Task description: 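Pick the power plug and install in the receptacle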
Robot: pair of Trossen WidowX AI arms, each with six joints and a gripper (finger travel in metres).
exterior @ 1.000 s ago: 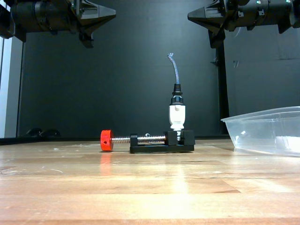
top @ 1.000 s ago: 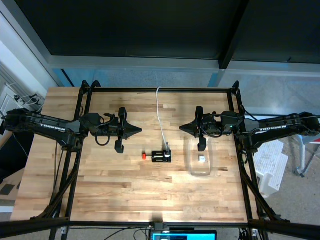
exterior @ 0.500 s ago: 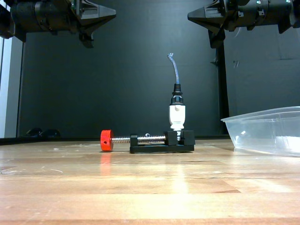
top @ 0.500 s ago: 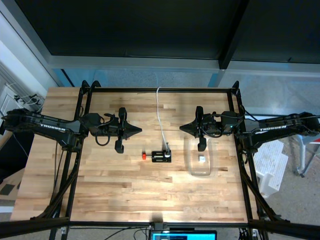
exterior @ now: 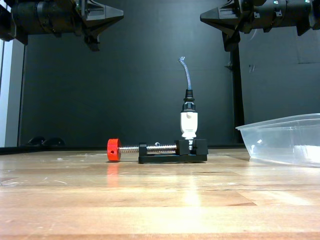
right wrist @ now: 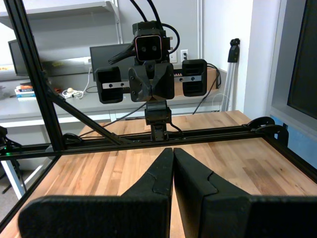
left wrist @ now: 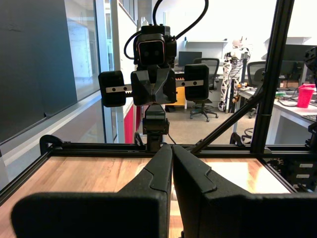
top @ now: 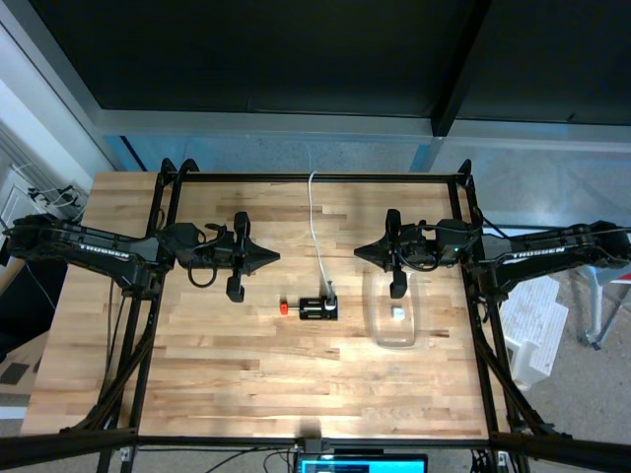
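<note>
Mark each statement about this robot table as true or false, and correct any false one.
1. The left claw is shut, raised above the table. True.
2. The receptacle stands in the vise, whose orange-red knob points toward the left arm's side. True.
3. The right claw grips the receptacle. False: it is shut on nothing, raised well apart from it.
4. The clear tray lies on the left arm's side of the vise. False: it lies on the right arm's side.
</note>
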